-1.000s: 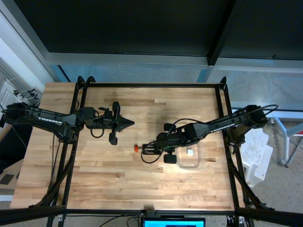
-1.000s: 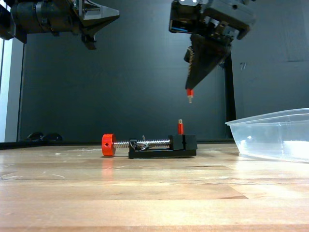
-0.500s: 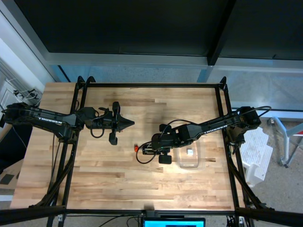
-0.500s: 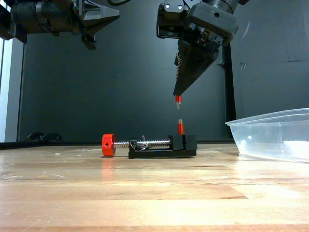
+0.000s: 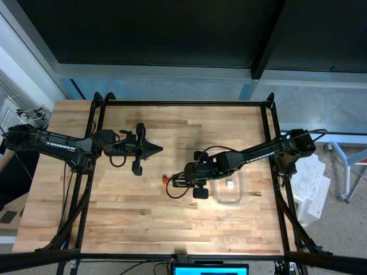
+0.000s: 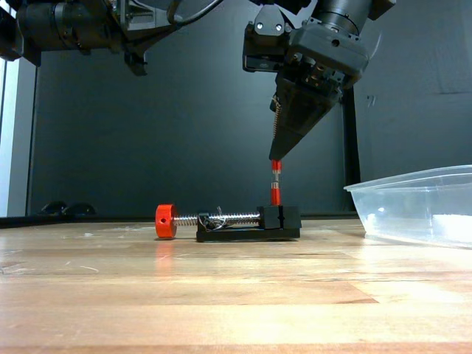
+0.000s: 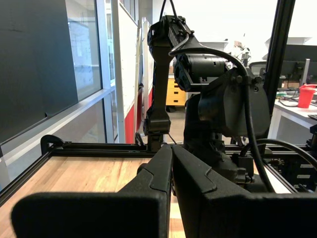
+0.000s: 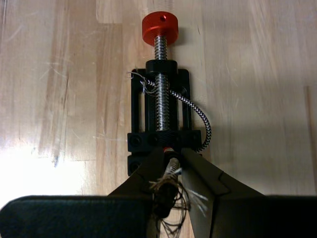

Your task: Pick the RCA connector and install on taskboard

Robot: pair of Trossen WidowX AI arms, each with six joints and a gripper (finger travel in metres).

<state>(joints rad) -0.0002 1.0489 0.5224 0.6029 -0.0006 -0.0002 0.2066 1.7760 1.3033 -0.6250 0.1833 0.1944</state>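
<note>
A clear tray [image 5: 228, 202] on the wooden table [image 5: 172, 229] holds a white cube [image 5: 229, 184].

1. The taskboard [image 6: 247, 223] sits on the table [image 5: 143, 223] near its middle, knob end to the left.
2. The tray [image 6: 413, 210] lies just right of it, apart, with a cube [image 5: 229, 184] inside.
3. The right gripper [image 6: 275, 156] hangs over the taskboard's right end. The RCA connector [image 6: 275, 168] is pinched at its tips, directly above an upright post [image 6: 275, 195].
4. The left gripper [image 5: 158, 149] is raised, well left and behind.
</note>
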